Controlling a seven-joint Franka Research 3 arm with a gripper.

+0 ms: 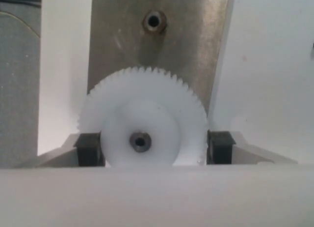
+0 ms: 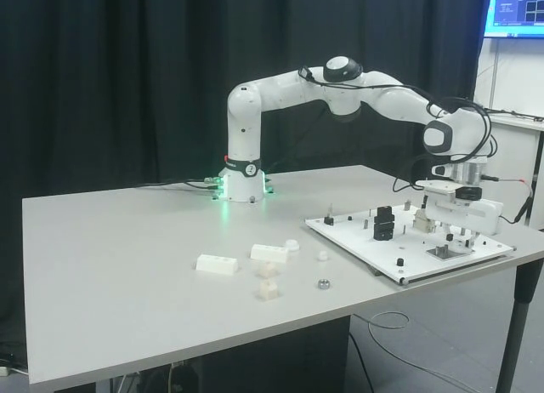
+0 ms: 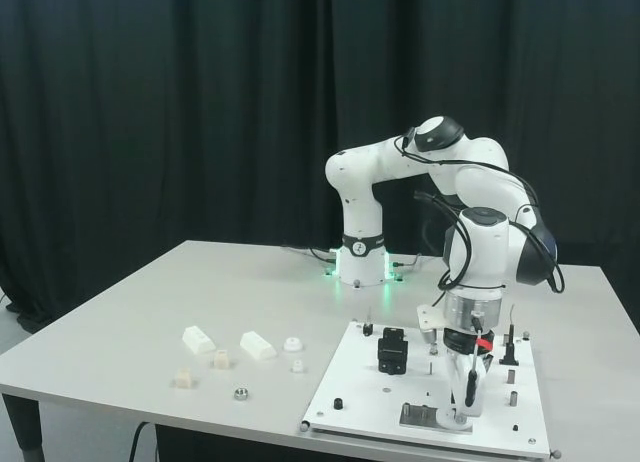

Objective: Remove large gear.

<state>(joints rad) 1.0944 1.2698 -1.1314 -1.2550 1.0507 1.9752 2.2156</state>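
Note:
The large white gear (image 1: 147,109) fills the middle of the wrist view, teeth along its rim and a dark bore at its hub. My gripper (image 1: 155,147) is shut on it, one black pad (image 1: 90,148) against each side of the rim. Behind the gear lies a grey metal plate (image 1: 196,50) with a single hole (image 1: 153,21). In the room views my gripper (image 2: 448,234) (image 3: 468,397) hangs low over the near right part of the white board (image 2: 374,257) (image 3: 350,392), just above the metal plate (image 3: 425,415). The gear itself is too small to make out there.
A black block (image 2: 383,223) (image 3: 391,350) and several small pegs stand on the board. On the table left of the board lie two white blocks (image 2: 216,264) (image 2: 269,253), a few small white parts and a nut (image 2: 323,283). The arm's base (image 2: 240,185) glows green at the back.

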